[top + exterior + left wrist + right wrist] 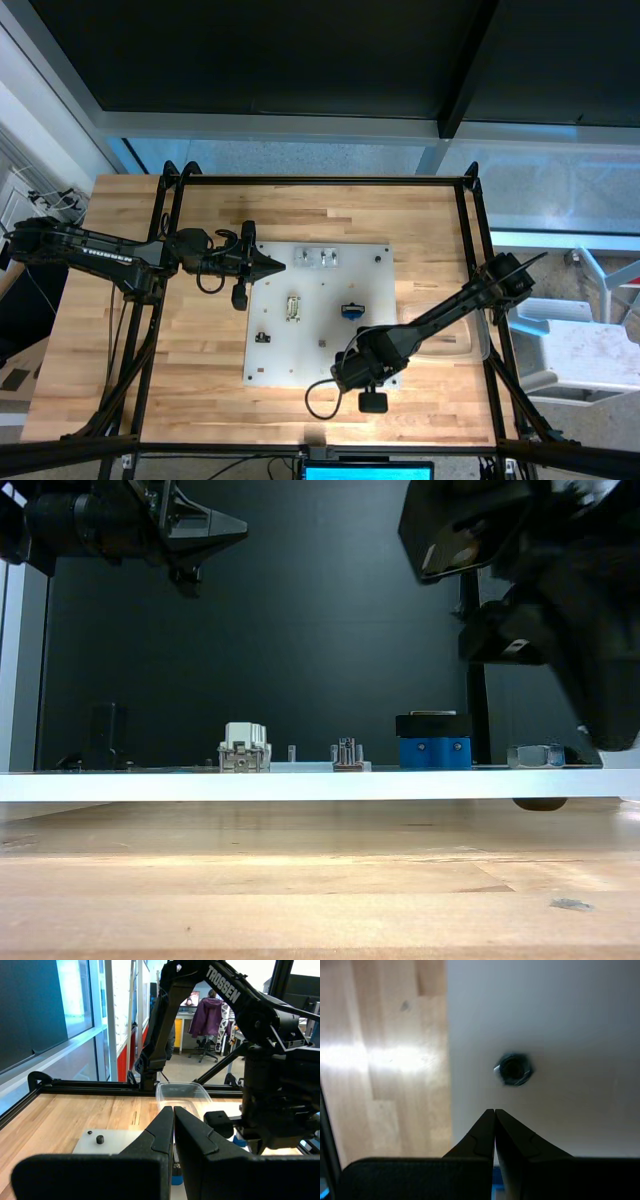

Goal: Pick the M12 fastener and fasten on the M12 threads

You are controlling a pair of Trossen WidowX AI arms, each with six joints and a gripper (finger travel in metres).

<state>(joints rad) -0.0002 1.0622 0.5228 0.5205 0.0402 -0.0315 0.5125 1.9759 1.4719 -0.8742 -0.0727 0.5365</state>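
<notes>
- Counting from the near edge, one lit blue screen [365, 470] sat below the wooden table [200, 400], and the table carried one white task board [300, 360].
- Two arms reached inward, each with one gripper.
- The right gripper [494, 1110] hung over the board's near right part. Its two fingers were pressed together with nothing between them.
- One M12 nut [514, 1069], silver with a dark centre, lay flat on the board just beyond those fingertips and apart from them.
- In the low view the nut sat at board level near the right edge. Whether it was threaded on its stud could not be told.
- The right arm's dark bulk hung above the nut in the low view and covered it in the high view.
- Mid-board stood one blue connector block [433, 750], one small silver part [347, 753] and one white-grey connector [245, 752].
- One clear tray [182, 1095] lay on the table just right of the board, and the right arm crossed over it.
- The left gripper [173, 1108] hovered above the board's left edge, pointing right. Its fingers were closed on nothing.
- White lettering [227, 982] on the right arm read "TROSSEN".
- One black post [378, 257] stood at the board's far right corner.
- Farthest off, one person in a purple top [205, 1015] sat at a desk.
</notes>
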